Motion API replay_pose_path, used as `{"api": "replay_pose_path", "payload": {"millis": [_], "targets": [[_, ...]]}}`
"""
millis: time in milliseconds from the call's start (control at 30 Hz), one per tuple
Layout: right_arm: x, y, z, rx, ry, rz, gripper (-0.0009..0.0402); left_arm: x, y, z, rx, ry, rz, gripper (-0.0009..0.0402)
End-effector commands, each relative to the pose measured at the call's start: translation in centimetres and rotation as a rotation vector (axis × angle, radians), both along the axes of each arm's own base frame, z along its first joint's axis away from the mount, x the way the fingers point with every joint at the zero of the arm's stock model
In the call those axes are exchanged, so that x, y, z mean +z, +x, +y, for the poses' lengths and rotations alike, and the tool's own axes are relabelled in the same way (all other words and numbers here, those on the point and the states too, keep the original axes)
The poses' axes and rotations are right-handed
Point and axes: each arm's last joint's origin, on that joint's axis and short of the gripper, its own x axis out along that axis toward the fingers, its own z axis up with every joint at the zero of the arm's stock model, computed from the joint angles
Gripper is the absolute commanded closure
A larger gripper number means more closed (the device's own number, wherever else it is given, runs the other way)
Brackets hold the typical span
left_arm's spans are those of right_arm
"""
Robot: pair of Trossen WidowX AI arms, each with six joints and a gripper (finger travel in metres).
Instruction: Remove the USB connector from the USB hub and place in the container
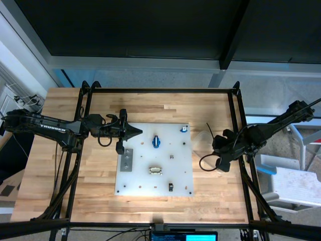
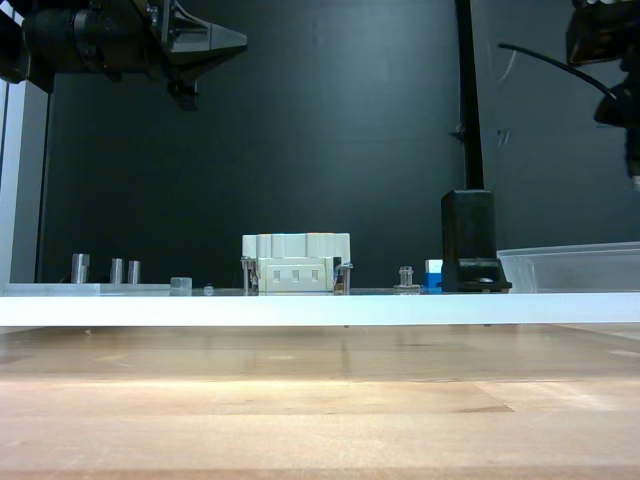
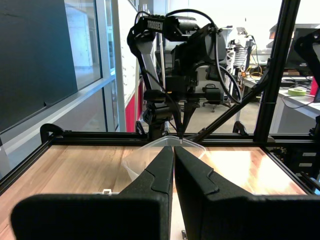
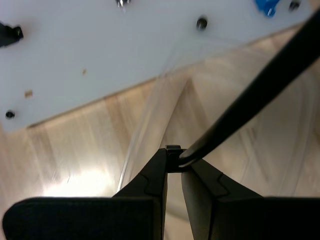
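Hanging above the clear container point(image 1: 199, 141) at the right of centre in the high view, the right claw point(image 4: 174, 159) is clenched on the plug end of the USB connector point(image 4: 250, 95), whose black cable curls in a loop beside it over the tabletop point(image 1: 75, 191). The left claw point(image 1: 136, 132), clenched on nothing, hovers over the white board's point(image 1: 150, 175) upper left corner.

High view over near edge of worktop point(image 1: 215, 201), facing down, low view level there, close to board point(image 2: 300, 308), left wrist view along left gripper point(image 3: 173, 149) at board's left edge toward container point(image 3: 137, 160), right wrist view along right gripper point(image 4: 173, 152) close above it, container in all four.
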Motion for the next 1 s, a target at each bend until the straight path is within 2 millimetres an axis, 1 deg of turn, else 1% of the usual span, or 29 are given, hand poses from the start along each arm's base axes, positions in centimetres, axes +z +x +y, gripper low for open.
{"api": "replay_pose_path", "payload": {"millis": [33, 167, 367, 600, 767, 1000], "targets": [[-0.3, -0.6, -0.3, -0.022, 0.001, 0.024, 0.0393, 0.0, 0.0, 0.0, 0.0, 0.0, 0.0, 0.0392], [-0.7, -1.5, -0.8, -0.049, 0.004, 0.055, 0.0393, 0.0, 0.0, 0.0, 0.0, 0.0, 0.0, 0.0392], [-1.6, -2.1, -0.9, -0.05, 0.078, 0.113, 0.0393, 0.0, 0.0, 0.0, 0.0, 0.0, 0.0, 0.0392], [-2.5, -2.4, -1.0, -0.066, 0.079, 0.159, 0.0393, 0.0, 0.0, 0.0, 0.0, 0.0, 0.0, 0.0392], [-3.0, -2.5, -0.9, -0.059, 0.117, 0.199, 0.0393, 0.0, 0.0, 0.0, 0.0, 0.0, 0.0, 0.0392], [-3.1, -2.6, -0.8, -0.053, 0.135, 0.217, 0.0393, 0.0, 0.0, 0.0, 0.0, 0.0, 0.0, 0.0392]]}}
